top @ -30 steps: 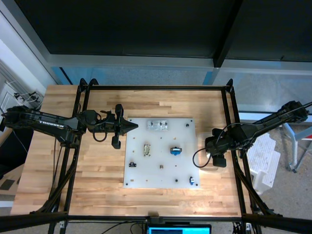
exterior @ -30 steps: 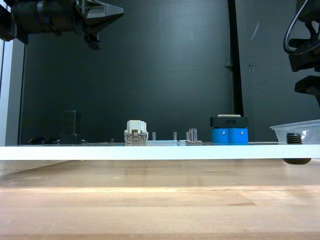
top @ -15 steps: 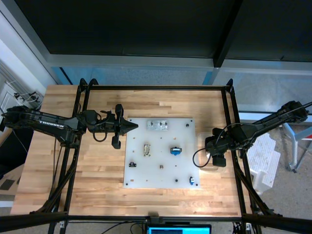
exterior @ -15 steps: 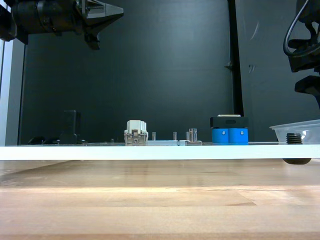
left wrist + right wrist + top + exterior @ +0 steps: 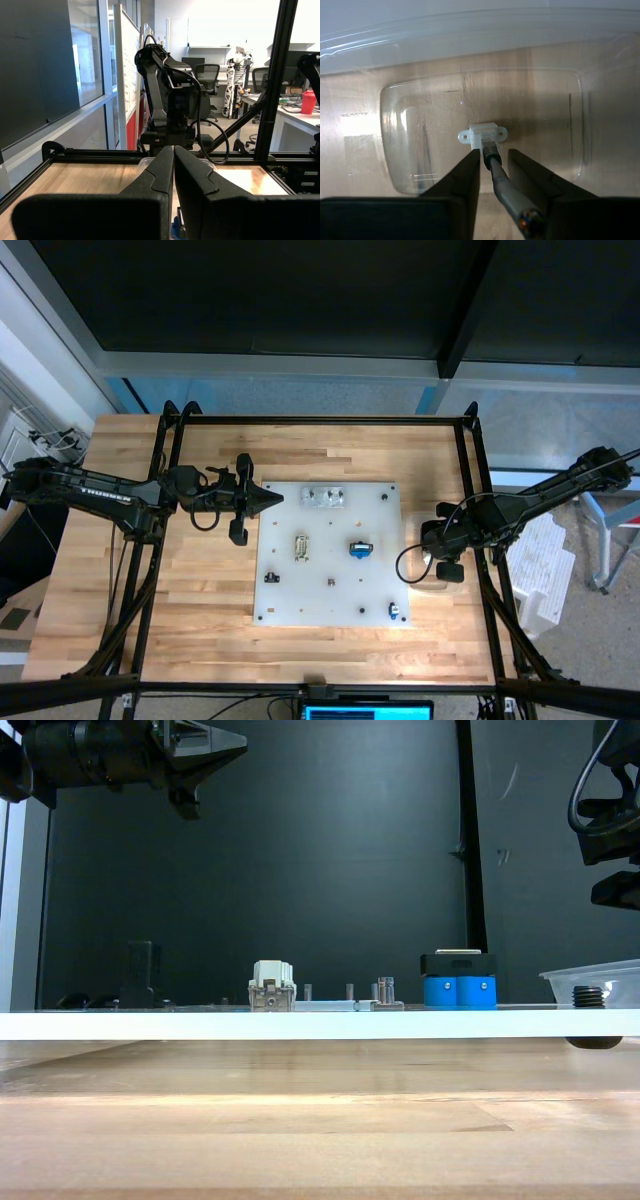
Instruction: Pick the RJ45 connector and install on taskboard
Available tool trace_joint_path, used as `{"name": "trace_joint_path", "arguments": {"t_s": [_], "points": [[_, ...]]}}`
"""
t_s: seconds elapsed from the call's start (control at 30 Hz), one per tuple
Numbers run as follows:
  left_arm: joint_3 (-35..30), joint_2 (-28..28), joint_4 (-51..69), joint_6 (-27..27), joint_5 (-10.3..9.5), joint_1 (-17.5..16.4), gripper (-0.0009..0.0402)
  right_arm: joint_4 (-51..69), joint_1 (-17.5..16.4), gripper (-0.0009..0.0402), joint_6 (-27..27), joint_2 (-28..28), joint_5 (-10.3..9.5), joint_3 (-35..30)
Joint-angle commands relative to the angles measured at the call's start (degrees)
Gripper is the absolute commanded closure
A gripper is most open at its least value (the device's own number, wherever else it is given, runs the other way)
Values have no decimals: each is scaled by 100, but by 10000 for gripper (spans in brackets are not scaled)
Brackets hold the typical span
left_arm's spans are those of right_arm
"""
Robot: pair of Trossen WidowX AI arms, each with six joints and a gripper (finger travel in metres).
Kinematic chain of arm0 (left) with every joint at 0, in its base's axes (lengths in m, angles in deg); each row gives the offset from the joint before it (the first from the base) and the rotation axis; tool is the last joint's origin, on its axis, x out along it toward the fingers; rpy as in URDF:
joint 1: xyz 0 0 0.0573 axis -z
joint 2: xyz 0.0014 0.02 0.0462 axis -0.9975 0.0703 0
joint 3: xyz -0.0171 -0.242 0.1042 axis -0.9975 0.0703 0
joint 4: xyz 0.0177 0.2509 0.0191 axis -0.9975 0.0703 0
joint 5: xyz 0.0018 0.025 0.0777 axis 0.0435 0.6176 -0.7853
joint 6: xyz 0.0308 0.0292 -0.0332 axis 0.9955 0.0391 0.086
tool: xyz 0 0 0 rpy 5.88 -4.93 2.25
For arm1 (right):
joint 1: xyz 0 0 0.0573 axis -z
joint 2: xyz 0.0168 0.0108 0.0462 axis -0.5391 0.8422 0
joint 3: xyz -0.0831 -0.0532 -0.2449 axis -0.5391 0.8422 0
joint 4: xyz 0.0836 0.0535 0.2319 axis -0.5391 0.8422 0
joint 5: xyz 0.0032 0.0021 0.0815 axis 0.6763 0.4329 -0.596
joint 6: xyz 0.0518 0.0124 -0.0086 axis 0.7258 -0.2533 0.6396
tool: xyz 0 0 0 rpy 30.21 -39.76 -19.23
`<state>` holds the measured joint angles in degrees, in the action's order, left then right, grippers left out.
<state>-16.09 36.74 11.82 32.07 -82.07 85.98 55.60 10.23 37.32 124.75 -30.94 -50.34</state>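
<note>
The RJ45 connector [image 5: 483,134], whitish and translucent, lies on the floor of the clear tray [image 5: 395,165]. The tray sits on the bench [image 5: 200,620] just beside the right edge of the taskboard [image 5: 300,590]. The connector's long axis runs in line with the right claw [image 5: 493,152], plug end pointing away and grey cable [image 5: 507,195] running back between the narrowly parted fingers, a gap showing beside it. The left claw [image 5: 173,150] hangs high over the taskboard's left edge, fingers pressed together, holding nothing.
</note>
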Motion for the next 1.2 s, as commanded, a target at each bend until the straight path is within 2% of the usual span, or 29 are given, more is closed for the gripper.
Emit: {"name": "trace_joint_path", "arguments": {"t_s": [0.03,0.13,0.3,0.47,0.97,1.2], "points": [[-2,0,0,0,2,-2,393,46,-2,363,-9,0,-37,-39],[-2,0,0,2,2,-2,393,127,-7,395,-28,0,-35,-98],[-2,0,0,2,2,0,393,166,-13,390,-52,-4,-42,-170],[-2,0,0,0,2,-2,393,247,-15,393,-74,-7,-131,-286],[-2,0,0,0,2,0,393,1355,-15,393,-22,-7,-136,-1521],[-2,0,0,2,2,0,393,1453,-28,393,-22,22,-129,-1626]]}}
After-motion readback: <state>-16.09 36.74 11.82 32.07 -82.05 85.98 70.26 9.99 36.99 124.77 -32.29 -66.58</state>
